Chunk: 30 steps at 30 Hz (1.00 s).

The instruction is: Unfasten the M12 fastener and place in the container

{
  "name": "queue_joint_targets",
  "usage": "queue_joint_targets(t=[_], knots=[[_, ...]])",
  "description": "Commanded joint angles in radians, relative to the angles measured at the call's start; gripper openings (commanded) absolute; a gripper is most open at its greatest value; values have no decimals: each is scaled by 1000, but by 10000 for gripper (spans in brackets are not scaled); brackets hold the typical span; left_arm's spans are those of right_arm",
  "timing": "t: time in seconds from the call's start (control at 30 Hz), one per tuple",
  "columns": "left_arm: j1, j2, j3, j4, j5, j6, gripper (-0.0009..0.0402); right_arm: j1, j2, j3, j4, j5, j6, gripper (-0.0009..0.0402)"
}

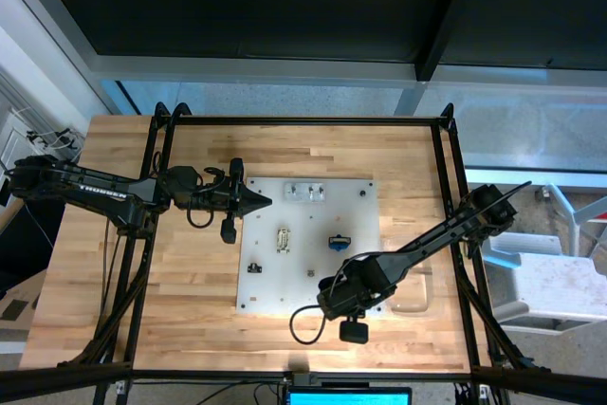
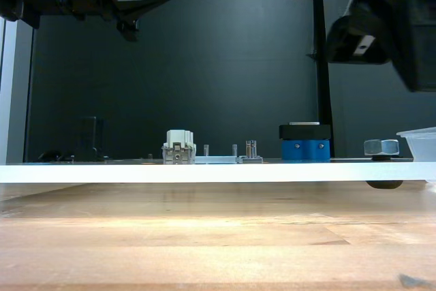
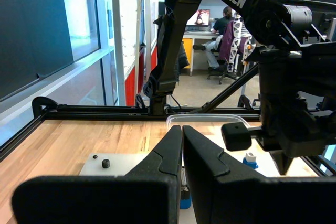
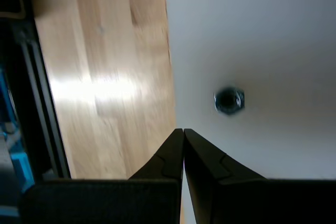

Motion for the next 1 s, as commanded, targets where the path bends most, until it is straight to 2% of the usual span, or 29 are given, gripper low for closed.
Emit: queue_joint_targets(t=[0.03,0.23,0.33,0.47,0.57,0.63,1.0], knots=[[0,0,0,0,0,0,0,2,20,-3,18,0,-11,0],[0,0,0,0,0,0,0,2,64,-5,26,9,-14,0],[0,0,0,0,0,0,0,2,75,-5,29,35,-14,0],[0,0,0,0,0,0,0,0,79,-5,29,40,-20,0],[0,0,0,0,0,0,0,-1,79,-6,19,77,-21,0],[0,0,0,0,0,0,0,-2,79,-6,8,88,-21,0],[0,0,0,0,0,0,0,-3,78,-6,-14,98,-18,0]])
